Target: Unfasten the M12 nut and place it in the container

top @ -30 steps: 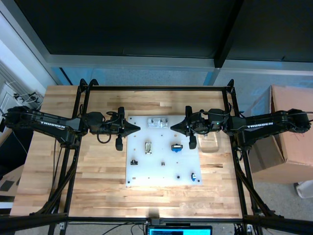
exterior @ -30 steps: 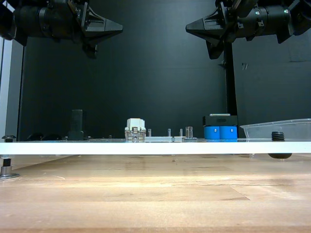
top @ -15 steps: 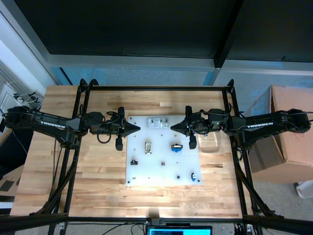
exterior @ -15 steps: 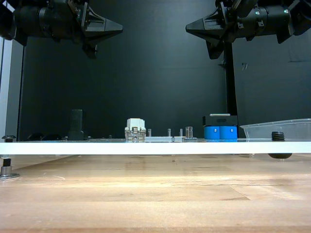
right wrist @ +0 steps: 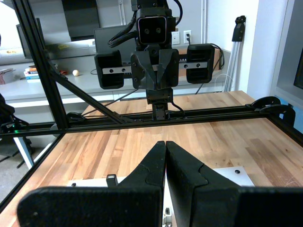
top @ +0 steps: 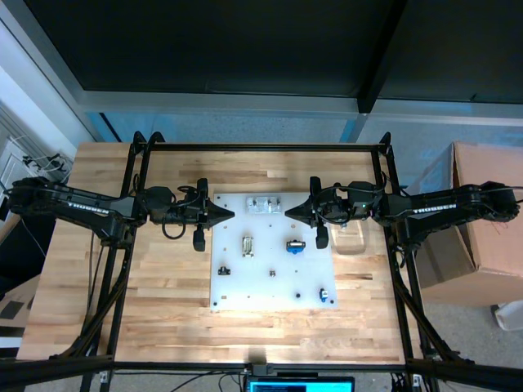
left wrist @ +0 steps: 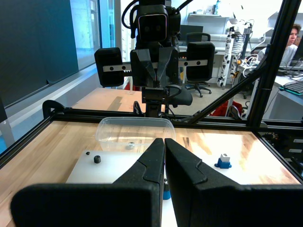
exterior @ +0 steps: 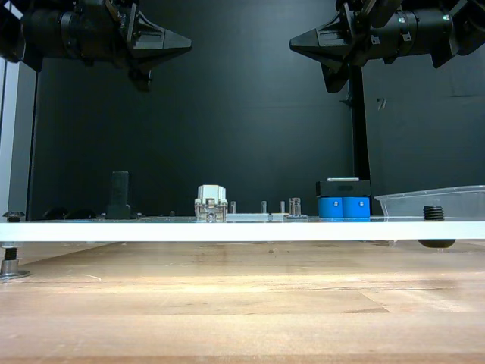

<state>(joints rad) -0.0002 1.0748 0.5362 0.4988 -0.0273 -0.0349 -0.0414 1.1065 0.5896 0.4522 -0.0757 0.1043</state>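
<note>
Silver nut (left wrist: 130, 145) off stud, lying free, seemingly inside clear container (left wrist: 110, 134) (high view does not show it). Stud (exterior: 433, 213) bare, ribs showing, by board (top: 245, 287) near right edge. Right gripper (right wrist: 165, 143) raised over board's far right part, fingers pressed together, empty. Left gripper (left wrist: 164, 141) raised at board's far left edge, fingers likewise together, empty.

I see my left arm (top: 78, 204) and right arm (top: 441, 204) stretched level, high above the table (top: 163, 314), reaching inward from its left and right edges. The left gripper (top: 230, 214) hangs over the board's (top: 253, 294) far left edge, fingers pressed together, empty. The right gripper (top: 288, 211) faces it near the board's far edge, likewise closed and empty.
</note>
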